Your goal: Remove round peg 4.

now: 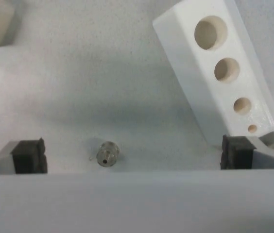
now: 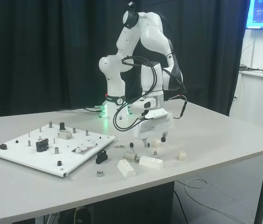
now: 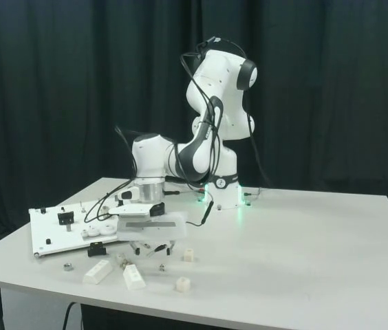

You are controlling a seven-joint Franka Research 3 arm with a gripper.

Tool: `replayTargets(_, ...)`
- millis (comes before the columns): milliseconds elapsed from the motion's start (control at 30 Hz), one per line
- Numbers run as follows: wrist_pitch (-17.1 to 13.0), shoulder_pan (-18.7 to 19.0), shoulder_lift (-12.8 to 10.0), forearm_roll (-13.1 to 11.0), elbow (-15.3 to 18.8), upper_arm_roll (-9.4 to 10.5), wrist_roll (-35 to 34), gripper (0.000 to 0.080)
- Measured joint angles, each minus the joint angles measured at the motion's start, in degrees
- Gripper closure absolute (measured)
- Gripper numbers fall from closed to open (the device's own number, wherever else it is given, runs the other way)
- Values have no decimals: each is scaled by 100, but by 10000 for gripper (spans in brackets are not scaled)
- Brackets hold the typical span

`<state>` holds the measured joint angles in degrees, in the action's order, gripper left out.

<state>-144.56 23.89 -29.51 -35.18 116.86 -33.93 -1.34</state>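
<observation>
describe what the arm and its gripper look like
The arm is white with rounded shells, black bands at its joints and black cables looped alongside. A green light glows at its base. The gripper has a white body and two grey fingers tipped with black pads.

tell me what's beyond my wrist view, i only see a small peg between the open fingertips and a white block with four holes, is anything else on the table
Observer: Yes. A white board carrying more parts lies on the grey table, off to one side of the end effector.
Operator: any other loose blocks near the holed one
Observer: A second white block lies close beside the holed block, near the table's front edge.
Operator: anything smaller lying around
Observer: A black part and a nut sit between the board and the two blocks.
</observation>
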Motion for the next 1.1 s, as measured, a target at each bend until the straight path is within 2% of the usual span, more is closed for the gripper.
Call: replayTargets(1100,232,0,15,112,-123,-48,0,3)
